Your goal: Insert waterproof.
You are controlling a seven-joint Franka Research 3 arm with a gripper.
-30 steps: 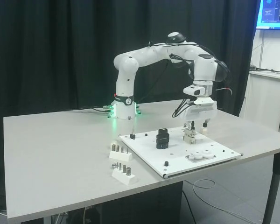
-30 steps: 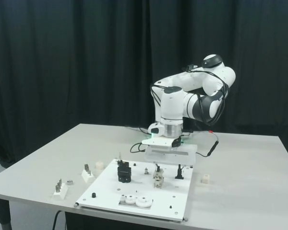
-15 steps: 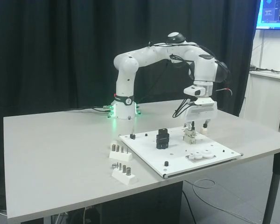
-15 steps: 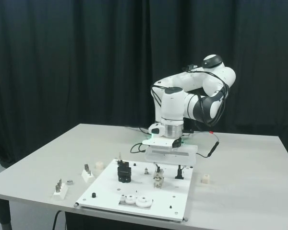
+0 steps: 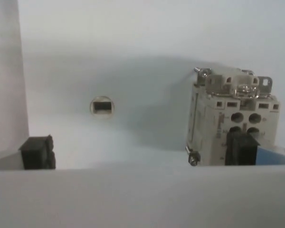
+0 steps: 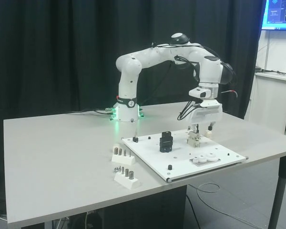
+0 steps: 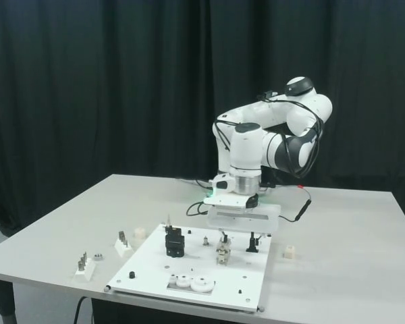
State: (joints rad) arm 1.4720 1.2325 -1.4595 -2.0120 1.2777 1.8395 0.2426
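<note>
the gripper [image 6: 197, 128] hangs just above the waterproof connector [image 6: 194, 139]; whether its fingers grip anything, i cannot tell. the connector stands upright on the white board [image 6: 181, 164], long axis vertical, beside the black block [image 6: 165, 141].

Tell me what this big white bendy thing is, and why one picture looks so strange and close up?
The big white bendy thing is a white jointed robot arm, bolted to a grey table. At its end is a pincer with two fingers for gripping small parts. Two pictures come from cameras standing in the room, on different sides. The strange close picture comes from a camera on the arm's wrist, looking down.

On the table lies a flat white board with parts: a black block, three white round gears, and a pale boxy plug socket with metal clips. Beside the board stand two small white blocks with metal pegs.

The pincer hangs just over the plug socket. I cannot tell whether it holds anything.
</note>
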